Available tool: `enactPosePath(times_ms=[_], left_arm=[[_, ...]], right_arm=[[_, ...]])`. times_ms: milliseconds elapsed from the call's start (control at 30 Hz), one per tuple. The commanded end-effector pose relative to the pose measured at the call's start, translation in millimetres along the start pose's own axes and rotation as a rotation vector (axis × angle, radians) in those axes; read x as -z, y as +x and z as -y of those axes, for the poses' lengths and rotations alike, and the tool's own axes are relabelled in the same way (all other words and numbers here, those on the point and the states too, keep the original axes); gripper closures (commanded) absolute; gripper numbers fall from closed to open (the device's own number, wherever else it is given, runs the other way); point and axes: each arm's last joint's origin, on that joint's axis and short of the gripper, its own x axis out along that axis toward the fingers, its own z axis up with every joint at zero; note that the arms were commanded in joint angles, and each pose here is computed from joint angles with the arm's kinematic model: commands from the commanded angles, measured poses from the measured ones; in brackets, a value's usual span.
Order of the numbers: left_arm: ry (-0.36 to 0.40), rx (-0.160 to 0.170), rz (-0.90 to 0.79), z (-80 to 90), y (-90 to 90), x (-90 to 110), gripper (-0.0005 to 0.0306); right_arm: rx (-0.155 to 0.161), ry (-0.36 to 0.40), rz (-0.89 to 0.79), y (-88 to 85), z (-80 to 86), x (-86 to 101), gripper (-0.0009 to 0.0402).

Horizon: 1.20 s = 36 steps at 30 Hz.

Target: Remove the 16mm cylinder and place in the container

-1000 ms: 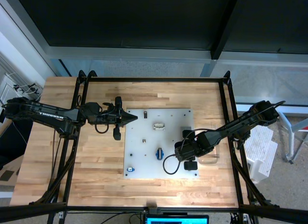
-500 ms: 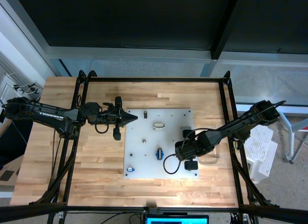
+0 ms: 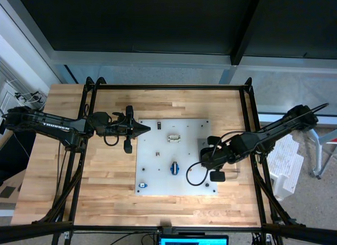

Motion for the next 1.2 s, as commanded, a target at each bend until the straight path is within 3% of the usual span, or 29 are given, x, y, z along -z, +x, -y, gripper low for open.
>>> enactPosePath(times_ms=[33, 467, 900, 1200], left_arm=[[0.0, 0.0, 0.0, 0.0, 0.0, 0.0, 0.03], [0.0, 0.0, 0.0, 0.0, 0.1, 0.0, 0.03], [0.0, 0.0, 0.0, 0.0, 0.1, 0.0, 0.03], [0.0, 0.0, 0.0, -0.1, 0.1, 0.0, 0.03]], right_arm=[[0.008, -0.006, -0.018, -5.6, 3.7, 7.1, 0.0381], [0.021, 0.075, -0.062, -7.7, 19.8, 53.2, 0.0381], [0.031, 0.174, -0.143, 1.3, 17.7, 90.4, 0.0381], [0.036, 0.233, -0.139, 4.9, 17.0, 92.6, 0.0308]])
